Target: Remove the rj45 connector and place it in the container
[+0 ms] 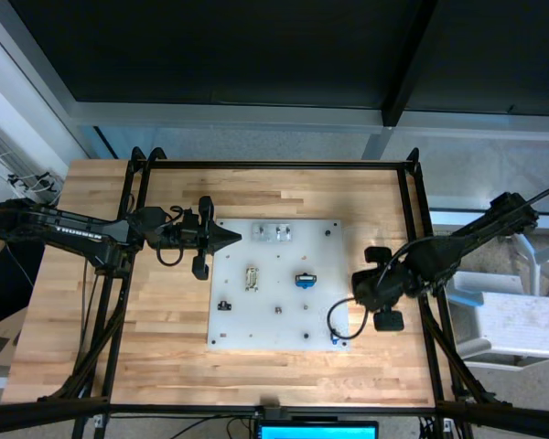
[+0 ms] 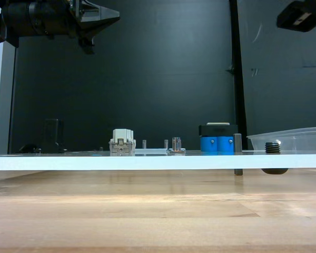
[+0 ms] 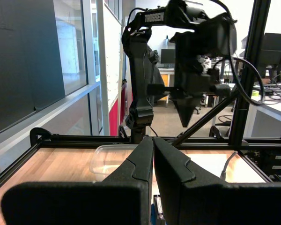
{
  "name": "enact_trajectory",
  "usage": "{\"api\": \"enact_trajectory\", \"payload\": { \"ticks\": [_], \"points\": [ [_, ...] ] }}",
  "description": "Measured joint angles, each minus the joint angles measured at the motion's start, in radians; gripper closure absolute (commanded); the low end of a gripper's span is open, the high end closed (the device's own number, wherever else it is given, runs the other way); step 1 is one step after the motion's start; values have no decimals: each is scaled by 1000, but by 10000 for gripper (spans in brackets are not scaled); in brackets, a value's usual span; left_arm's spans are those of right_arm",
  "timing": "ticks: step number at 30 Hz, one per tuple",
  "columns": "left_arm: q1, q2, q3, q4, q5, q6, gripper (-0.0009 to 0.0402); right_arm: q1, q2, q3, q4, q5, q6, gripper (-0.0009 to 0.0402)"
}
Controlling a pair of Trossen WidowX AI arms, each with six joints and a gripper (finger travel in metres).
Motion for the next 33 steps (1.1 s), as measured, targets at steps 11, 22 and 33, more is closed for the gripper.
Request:
{"api": "enact_trajectory", "payload": {
  "ticks": [11,22,33],
  "points": [
    [0,0,0,0,0,0,392,109,94,35,72,0,92,393],
    [0,0,0,0,0,0,392,150,198,114,85,10,122,391],
    [0,0,0,0,0,0,392,166,252,117,137,69,158,277]
  ]
}}
